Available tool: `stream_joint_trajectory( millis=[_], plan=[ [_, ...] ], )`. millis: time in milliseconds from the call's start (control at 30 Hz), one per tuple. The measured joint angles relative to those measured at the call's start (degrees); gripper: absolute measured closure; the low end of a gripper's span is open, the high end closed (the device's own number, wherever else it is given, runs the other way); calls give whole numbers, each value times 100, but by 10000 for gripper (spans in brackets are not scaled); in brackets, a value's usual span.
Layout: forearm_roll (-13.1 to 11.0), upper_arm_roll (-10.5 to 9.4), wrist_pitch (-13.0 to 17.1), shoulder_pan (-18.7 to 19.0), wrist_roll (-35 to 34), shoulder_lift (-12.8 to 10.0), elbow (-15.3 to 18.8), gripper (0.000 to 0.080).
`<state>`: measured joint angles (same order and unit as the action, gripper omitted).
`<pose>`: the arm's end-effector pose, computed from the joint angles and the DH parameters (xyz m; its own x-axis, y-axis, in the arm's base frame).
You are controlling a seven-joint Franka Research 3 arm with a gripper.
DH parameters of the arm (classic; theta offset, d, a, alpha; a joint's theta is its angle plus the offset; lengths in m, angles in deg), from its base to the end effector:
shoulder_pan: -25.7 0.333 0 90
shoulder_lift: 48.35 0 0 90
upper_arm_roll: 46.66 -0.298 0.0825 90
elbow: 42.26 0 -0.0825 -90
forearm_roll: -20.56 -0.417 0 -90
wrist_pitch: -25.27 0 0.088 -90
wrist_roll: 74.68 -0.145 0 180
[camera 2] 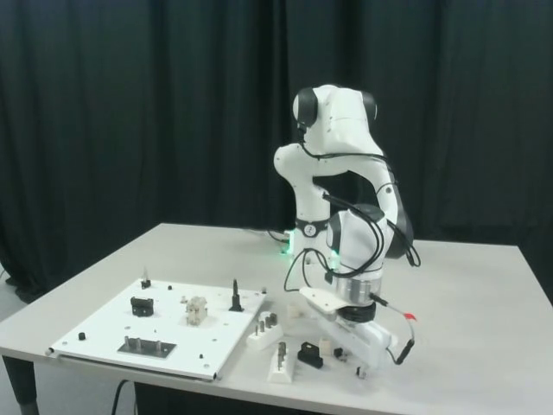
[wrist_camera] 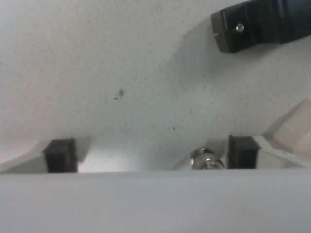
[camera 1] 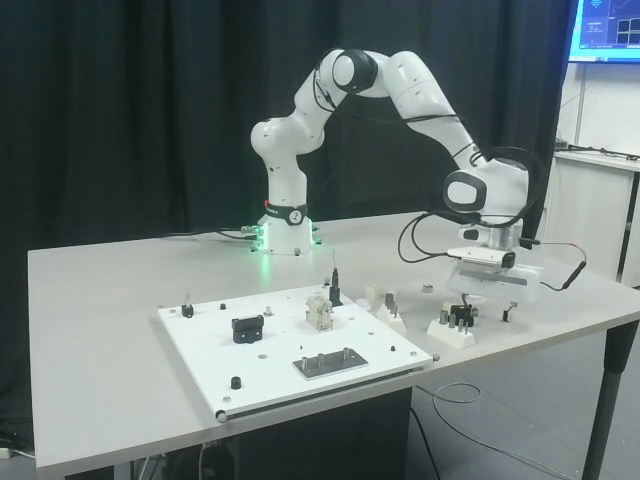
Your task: Pick BNC.
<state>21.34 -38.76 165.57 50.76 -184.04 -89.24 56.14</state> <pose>0.6530 0.2034 0.1028 0.0040 -0.9963 0.0862 -0.9986 -0.0086 -0.0528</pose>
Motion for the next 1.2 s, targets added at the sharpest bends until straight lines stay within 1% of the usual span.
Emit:
stream_joint_trajectory(
  millis=[33, 67, 233, 267, 433, 467, 633, 667, 967, 1200],
  plan=[
    [0, 0, 2, 0, 23, -3, 0, 12],
    [0, 0, 3, 0, 43, -7, 0, 176],
    [0, 0, 8, -7, 66, -25, -1, 176],
    [0, 0, 14, -9, 66, -26, -1, 370],
    [0, 0, 18, -20, 66, -31, -1, 370],
    [0, 0, 18, -22, 66, -32, -1, 550],
    [0, 0, 18, -31, 66, -32, -2, 550],
    [0, 0, 18, -33, 66, -32, -2, 675],
    [0, 0, 17, -42, 66, -33, -10, 674],
    [14, 5, 11, -71, 136, -24, -102, 674]
  ],
)
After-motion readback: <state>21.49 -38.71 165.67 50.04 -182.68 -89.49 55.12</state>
